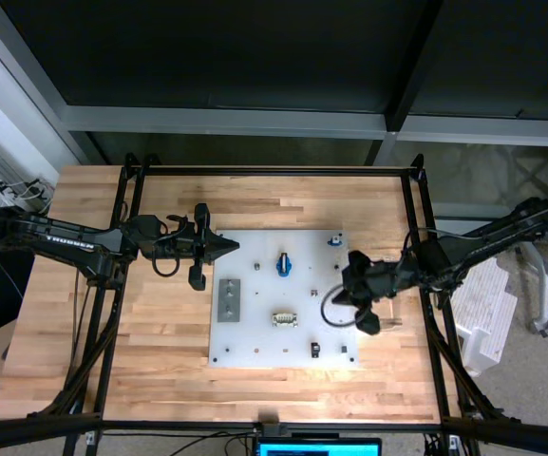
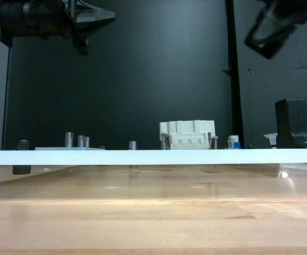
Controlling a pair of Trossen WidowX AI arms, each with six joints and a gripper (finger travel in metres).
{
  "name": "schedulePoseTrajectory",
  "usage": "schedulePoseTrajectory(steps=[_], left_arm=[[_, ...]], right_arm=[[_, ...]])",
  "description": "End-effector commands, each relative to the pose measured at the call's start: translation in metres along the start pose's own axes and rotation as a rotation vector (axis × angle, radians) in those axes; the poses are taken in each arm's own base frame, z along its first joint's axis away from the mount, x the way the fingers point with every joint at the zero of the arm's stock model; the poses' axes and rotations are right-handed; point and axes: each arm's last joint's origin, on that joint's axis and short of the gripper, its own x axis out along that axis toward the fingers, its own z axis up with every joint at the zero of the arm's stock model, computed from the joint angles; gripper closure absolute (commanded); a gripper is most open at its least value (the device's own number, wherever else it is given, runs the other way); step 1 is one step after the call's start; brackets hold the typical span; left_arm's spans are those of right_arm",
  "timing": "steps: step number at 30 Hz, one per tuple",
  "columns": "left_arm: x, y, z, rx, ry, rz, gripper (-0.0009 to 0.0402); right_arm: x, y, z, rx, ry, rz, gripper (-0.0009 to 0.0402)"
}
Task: Remove the 16mm bar from the taskboard and place in the container
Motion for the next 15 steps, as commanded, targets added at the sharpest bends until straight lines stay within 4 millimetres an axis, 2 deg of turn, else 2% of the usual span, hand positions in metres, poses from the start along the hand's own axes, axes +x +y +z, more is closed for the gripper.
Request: schedulePoseTrajectory(steps=[1, 10, 15], left_arm=[[0.000, 0.000, 0.000, 0.000, 0.000, 0.000, 0.0393], [0.000, 0.000, 0.000, 0.000, 0.000, 0.000, 0.0393], [0.000, 0.000, 0.000, 0.000, 0.000, 0.000, 0.0393]], right_arm=[[-0.002, 0.009, -0.008, 0.018, 0.040, 0.023, 0.0383], [-0.006, 0.025, -0.021, 0.072, 0.098, 0.062, 0.0304], [0.002, 0.032, -0.024, 0.085, 0.180, 0.032, 0.0261]])
